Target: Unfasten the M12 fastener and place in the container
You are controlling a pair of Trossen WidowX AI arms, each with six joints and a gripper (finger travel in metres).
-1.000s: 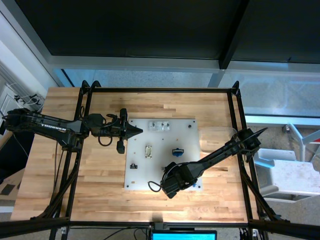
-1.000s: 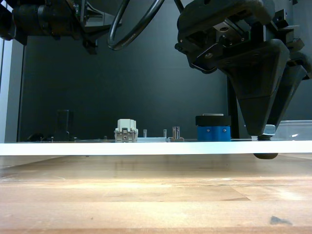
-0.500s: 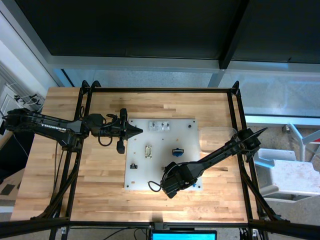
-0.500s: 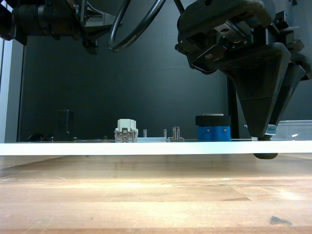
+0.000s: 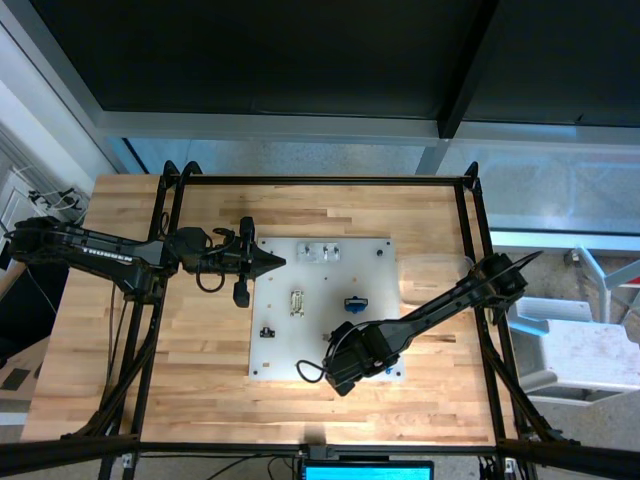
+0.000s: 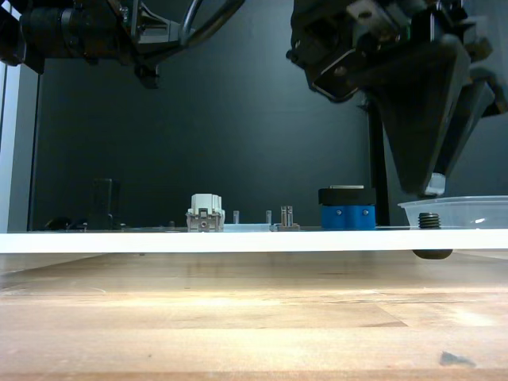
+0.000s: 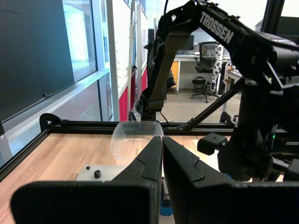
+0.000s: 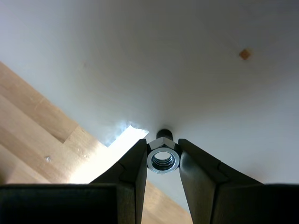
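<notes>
1. While the right gripper (image 6: 429, 189) hangs point-down over the near right edge of the white board (image 5: 285, 345), its fingers (image 8: 135, 168) are drawn in narrow on the M12 nut (image 8: 163, 160). The silver hex nut is clamped between the two tips, bore facing the wrist camera.
2. Stud (image 6: 429, 220): directly beneath the fingertips, not touching the nut. Its ribs are bare in the low view, and a small gap shows between stud top and tips.
3. Container (image 5: 432, 278): off the board's far right side, well apart from the right fingers in the high view. The low view sets it behind the stud.
4. Left gripper (image 5: 268, 262): held level at the board's far left edge, pointing toward the container. Its fingers (image 7: 145, 161) are narrow, with only a thin slit between them.
5. Blue connector (image 6: 347, 210): on the board, near the right fingers but apart from them.
</notes>
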